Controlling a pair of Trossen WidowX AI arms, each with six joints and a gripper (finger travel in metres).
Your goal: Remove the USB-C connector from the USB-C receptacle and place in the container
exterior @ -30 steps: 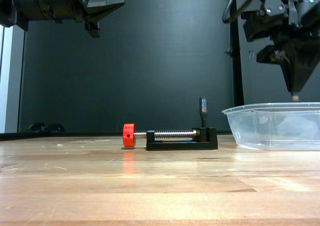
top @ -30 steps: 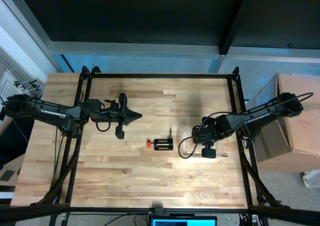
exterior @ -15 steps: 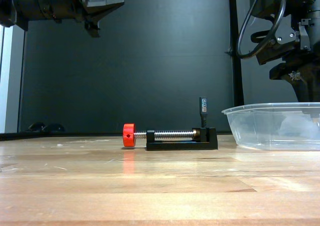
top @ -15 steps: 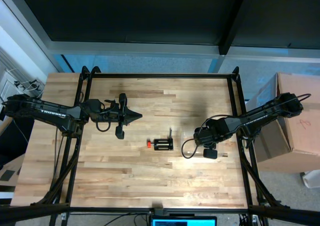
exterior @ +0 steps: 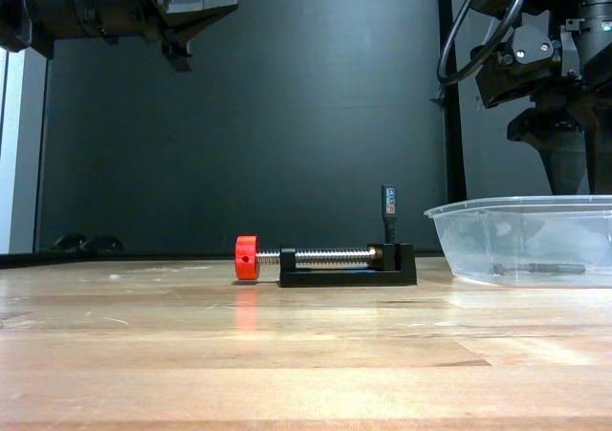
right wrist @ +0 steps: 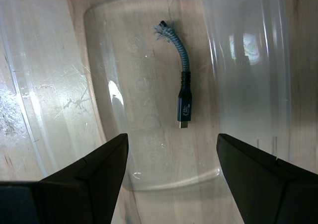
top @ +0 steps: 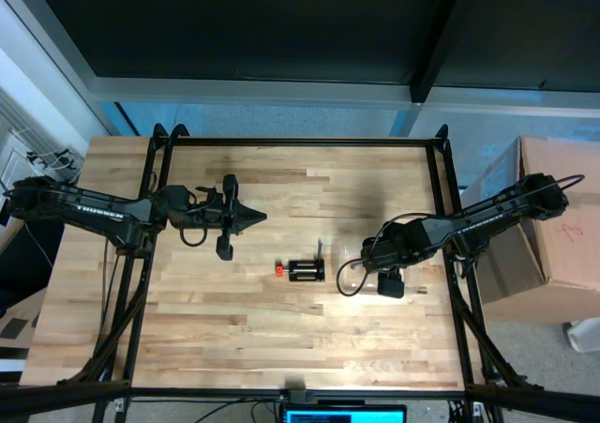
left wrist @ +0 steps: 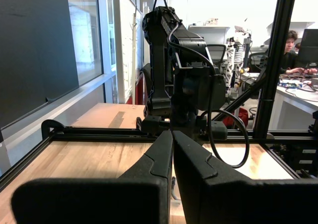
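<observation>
The USB-C connector (right wrist: 184, 106), a short braided stub with a dark plug, lies free and flat on the floor of the clear plastic container (right wrist: 49, 85), also visible in the low view as the connector (exterior: 541, 269) inside the container (exterior: 521, 204). My right gripper (right wrist: 171, 137) hangs open just above it, nothing between its fingers; in the low view the right gripper (exterior: 581, 168) stands over the tub. The receptacle board (exterior: 388, 205) stands upright in a small black vise (exterior: 349, 264), with no plug in it. My left gripper (left wrist: 173, 132) is shut, held high at the left (top: 260, 218).
The vise with its red knob (top: 279, 269) sits mid-table, just left of the container (top: 356, 271). A black frame (top: 300, 143) rings the wooden table. A cardboard box (top: 553, 226) stands beyond the right edge.
My right gripper dipped into the container, opened and rose slightly. The connector left its fingers and now lies on the container floor. The left arm has not moved.
</observation>
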